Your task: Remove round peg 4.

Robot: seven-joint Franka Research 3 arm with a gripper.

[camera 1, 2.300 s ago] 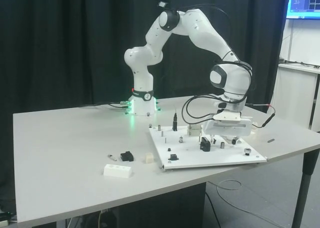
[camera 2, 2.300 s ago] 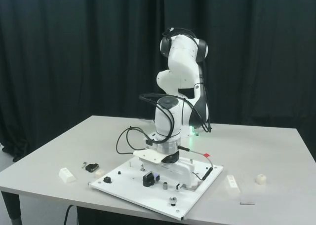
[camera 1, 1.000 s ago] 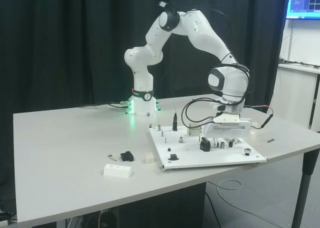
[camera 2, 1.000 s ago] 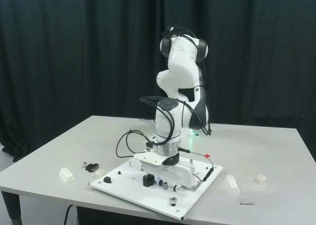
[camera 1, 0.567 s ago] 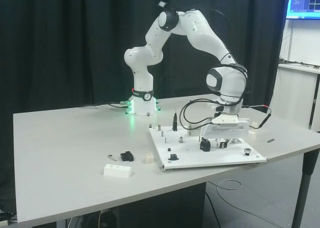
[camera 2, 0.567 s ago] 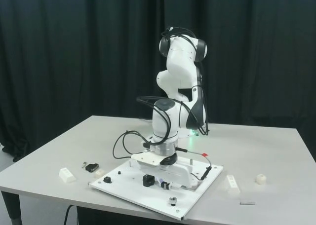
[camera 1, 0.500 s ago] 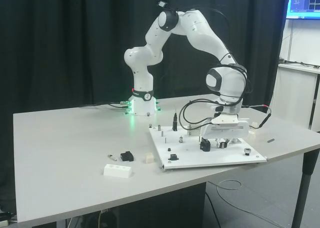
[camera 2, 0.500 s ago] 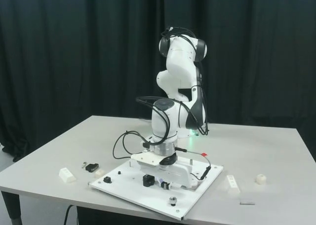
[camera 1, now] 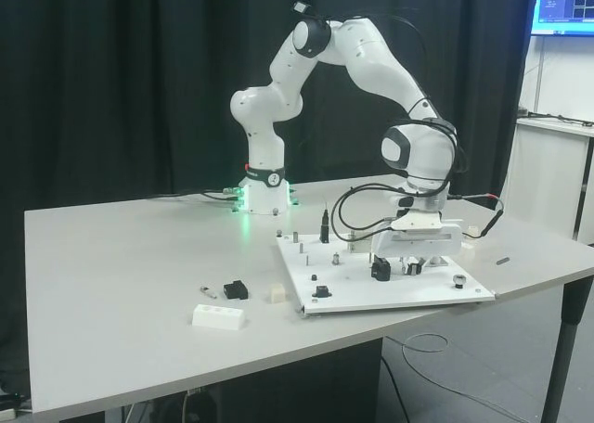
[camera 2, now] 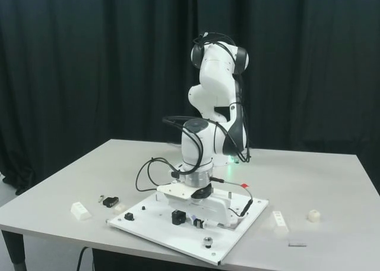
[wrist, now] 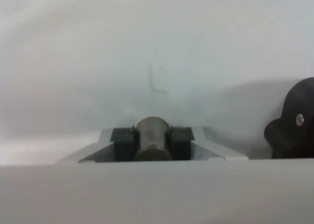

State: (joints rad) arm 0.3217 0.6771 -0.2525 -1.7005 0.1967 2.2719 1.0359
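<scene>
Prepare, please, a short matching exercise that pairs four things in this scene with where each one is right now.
Things:
1. round peg
2. white board
3. white block
4. robot base

Places:
A. bolted at the far side of the grey table
B. between the fingers of the gripper
C. lying under the arm's wrist, carrying small parts
D. on the table beside the board, near the front edge

Pairs: 1-B, 2-C, 3-D, 4-A
</scene>
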